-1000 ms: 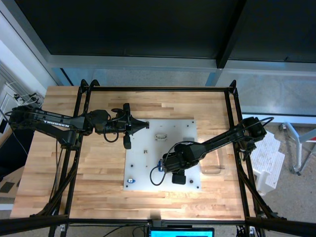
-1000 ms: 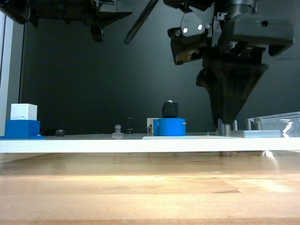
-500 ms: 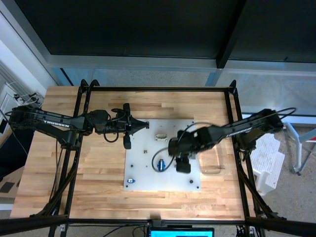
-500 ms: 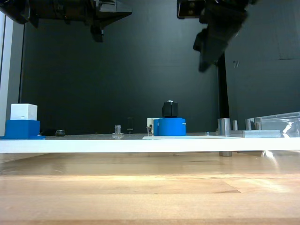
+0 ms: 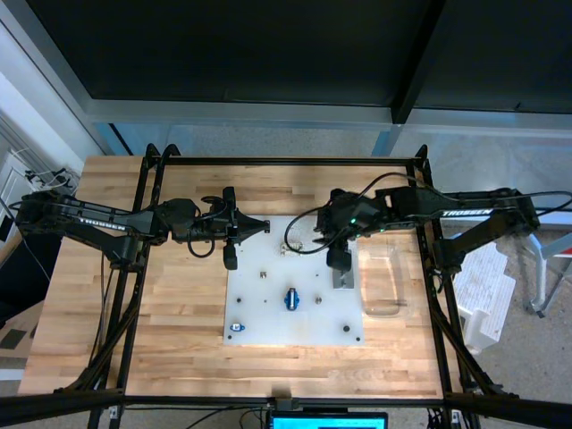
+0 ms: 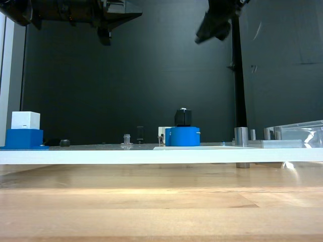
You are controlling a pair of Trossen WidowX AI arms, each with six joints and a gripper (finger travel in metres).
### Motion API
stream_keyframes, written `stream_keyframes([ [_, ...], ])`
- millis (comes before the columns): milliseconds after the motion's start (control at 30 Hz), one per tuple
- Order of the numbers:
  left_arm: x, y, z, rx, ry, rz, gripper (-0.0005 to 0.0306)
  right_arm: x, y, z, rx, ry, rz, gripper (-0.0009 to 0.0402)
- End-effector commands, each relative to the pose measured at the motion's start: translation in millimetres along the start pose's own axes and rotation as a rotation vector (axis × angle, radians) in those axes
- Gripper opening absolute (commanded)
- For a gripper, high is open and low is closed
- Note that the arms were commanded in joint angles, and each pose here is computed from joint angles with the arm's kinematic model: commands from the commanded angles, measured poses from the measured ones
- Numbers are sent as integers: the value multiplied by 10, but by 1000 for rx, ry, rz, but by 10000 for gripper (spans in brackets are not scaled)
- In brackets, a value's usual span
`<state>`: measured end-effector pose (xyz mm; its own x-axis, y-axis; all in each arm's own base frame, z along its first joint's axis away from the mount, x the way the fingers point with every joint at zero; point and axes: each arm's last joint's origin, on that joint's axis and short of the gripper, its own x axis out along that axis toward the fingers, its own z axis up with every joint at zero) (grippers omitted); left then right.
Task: Pick the 16mm cylinder and install on the taskboard
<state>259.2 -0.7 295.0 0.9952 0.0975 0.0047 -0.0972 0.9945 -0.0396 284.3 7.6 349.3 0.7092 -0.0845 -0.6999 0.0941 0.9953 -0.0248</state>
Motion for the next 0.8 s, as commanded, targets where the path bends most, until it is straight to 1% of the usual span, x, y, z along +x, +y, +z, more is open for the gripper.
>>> stream_keyframes([
  [33,0,1,0,0,0,0,1,-75,-43,64,-16,-92,2,60],
  [133,0,1,0,0,0,0,1,-148,-53,97,-14,-174,4,19],
  [200,0,1,0,0,0,0,1,-177,-56,91,-28,-228,5,-5],
  [300,0,1,0,0,0,0,1,-193,-64,39,-19,-328,8,7],
  [433,0,0,0,0,0,0,1,-212,-77,-76,2,-469,13,-2],
  [600,0,0,0,0,0,0,1,-231,-89,-246,26,-625,23,-1],
  [700,0,0,0,0,0,0,1,-251,-98,-346,53,-692,32,0],
  [767,0,1,0,0,0,0,1,-270,-104,-410,54,-718,37,0],
  [800,0,0,0,0,0,0,1,-272,-105,-443,49,-728,53,0],
])
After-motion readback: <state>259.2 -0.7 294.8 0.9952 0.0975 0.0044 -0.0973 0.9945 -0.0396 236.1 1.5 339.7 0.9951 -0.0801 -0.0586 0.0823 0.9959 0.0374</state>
